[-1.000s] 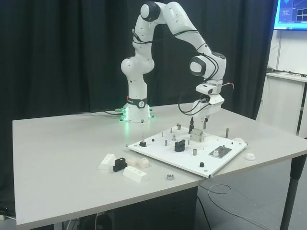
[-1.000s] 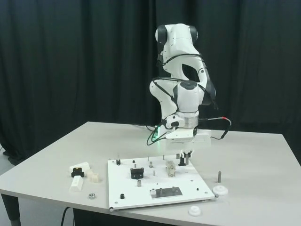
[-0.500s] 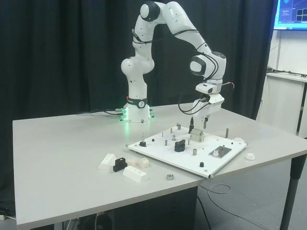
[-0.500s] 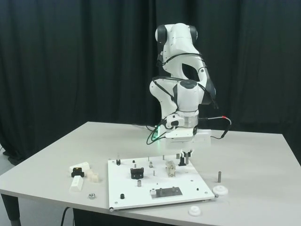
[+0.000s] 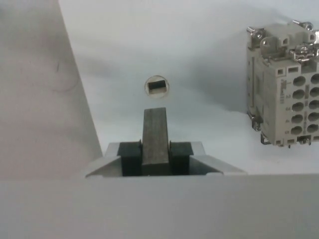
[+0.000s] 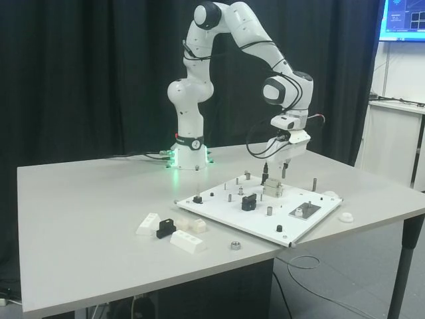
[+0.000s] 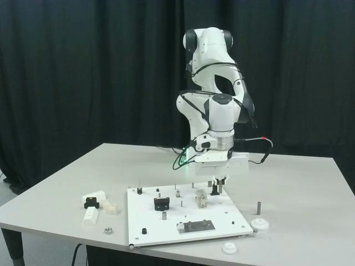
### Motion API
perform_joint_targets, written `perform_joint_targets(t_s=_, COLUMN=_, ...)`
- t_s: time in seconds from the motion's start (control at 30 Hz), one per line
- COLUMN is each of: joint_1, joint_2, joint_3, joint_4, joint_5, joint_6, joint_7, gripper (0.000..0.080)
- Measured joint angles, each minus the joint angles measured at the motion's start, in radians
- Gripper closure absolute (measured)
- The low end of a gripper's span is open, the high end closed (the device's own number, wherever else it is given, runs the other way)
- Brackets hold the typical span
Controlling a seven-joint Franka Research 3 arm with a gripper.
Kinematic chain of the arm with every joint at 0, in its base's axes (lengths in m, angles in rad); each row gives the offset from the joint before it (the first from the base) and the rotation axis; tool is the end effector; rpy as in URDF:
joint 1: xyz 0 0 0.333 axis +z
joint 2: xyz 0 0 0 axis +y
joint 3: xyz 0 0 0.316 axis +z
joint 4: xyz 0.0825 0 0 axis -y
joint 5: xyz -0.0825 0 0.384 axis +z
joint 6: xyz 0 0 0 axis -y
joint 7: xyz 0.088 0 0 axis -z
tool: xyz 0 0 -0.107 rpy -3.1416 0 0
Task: Place square peg 3.
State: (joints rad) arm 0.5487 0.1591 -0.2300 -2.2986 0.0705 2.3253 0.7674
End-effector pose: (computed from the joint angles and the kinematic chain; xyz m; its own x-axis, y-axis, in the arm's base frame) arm 0.4856 0.1607 0.2709 0.8716 -0.4805 -0.0976 -0.4741 -0.8766 0.0821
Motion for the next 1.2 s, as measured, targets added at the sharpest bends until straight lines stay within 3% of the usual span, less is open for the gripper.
perform_joint_targets(t_s=0.67, joint_1=0.011, joint_2=0.0, joint_3=0.008, joint_4=0.0, joint_5=0.003, joint_6=0.001, joint_7=0.03, gripper=0.069)
perform_joint_targets(t_s=0.97, joint_1=0.025, joint_2=0.004, joint_3=0.061, joint_4=-0.001, joint_5=0.017, joint_6=0.009, joint_7=0.084, gripper=0.069)
perform_joint_targets(t_s=1.2, joint_1=0.045, joint_2=0.021, joint_3=0.106, joint_4=-0.001, joint_5=0.017, joint_6=0.058, joint_7=0.132, gripper=0.069)
